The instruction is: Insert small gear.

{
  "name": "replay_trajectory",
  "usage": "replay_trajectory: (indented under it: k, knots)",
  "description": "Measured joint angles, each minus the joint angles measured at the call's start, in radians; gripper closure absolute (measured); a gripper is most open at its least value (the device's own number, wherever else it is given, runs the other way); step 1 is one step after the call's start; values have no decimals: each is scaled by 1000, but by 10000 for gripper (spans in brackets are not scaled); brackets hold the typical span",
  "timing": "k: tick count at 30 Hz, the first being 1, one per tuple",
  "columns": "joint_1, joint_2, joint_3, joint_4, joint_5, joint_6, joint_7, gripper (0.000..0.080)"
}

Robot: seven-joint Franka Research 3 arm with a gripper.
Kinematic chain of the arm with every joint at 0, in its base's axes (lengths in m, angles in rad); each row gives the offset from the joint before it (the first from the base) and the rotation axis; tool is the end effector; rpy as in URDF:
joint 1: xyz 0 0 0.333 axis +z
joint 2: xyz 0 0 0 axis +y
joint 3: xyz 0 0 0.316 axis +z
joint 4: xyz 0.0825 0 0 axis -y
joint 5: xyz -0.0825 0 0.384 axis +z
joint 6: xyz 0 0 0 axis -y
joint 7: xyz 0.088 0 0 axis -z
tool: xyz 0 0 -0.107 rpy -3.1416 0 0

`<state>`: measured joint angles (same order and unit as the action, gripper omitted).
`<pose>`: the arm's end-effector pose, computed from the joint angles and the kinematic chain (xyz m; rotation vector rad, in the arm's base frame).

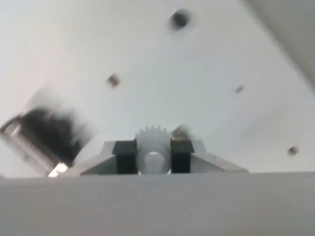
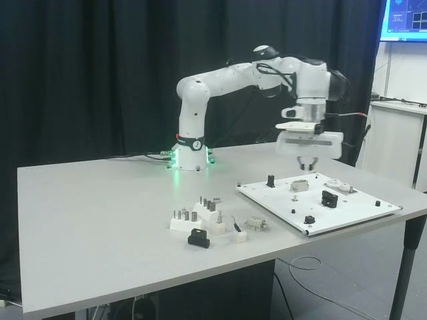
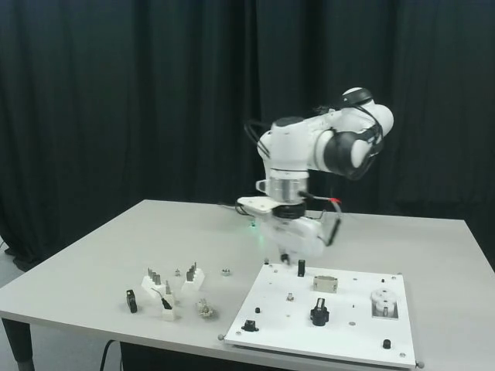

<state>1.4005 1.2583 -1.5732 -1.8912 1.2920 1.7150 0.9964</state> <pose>0.5937 0.1347 0.3156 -2.3010 2.0916 -0.0665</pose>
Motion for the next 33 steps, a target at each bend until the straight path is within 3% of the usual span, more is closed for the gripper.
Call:
replay_trajectory:
  k: [8,22,33]
  knots:
    - [31,-1,36,97,-15,-9,6,664]
    - [26,0,139,295,-52,19,-4,664]
    - [23,0,200,373,-86,50,-6,664]
